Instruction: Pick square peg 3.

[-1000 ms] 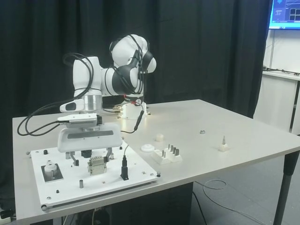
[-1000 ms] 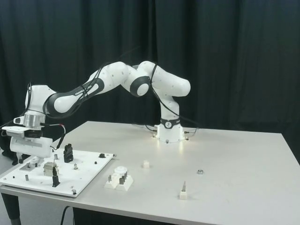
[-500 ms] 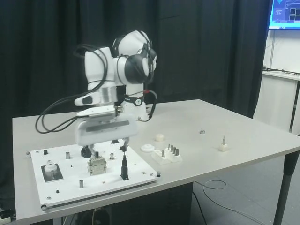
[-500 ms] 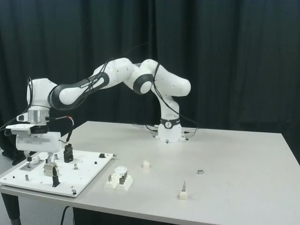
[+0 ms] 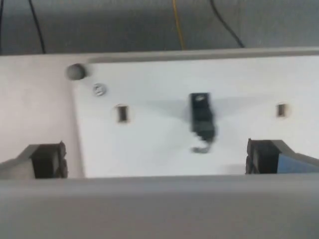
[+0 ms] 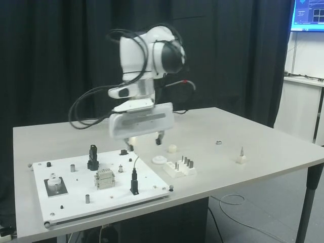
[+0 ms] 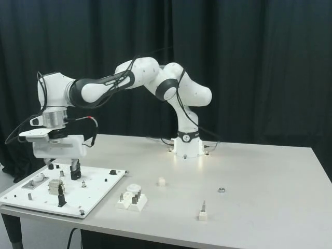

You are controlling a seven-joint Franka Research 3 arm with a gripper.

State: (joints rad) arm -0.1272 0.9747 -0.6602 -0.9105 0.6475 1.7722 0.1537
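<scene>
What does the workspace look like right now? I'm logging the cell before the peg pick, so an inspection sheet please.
Surface: grey table, bearing a white board.
Job's things: pegs upright in a white holder, untouched.
Clutter: white ring, small white block, nut, lone pin on base.
Grippers: pincer open, empty, above the board's far edge.
Cables: black cable looping from the wrist.
Surroundings: black curtain, screen.

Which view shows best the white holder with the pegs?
The first room view shows the peg holder best: it is near the camera, on the table beside the white board, and its upright pegs stand out separately. The second room view shows it smaller, the pegs harder to separate. The wrist view does not show it.
</scene>
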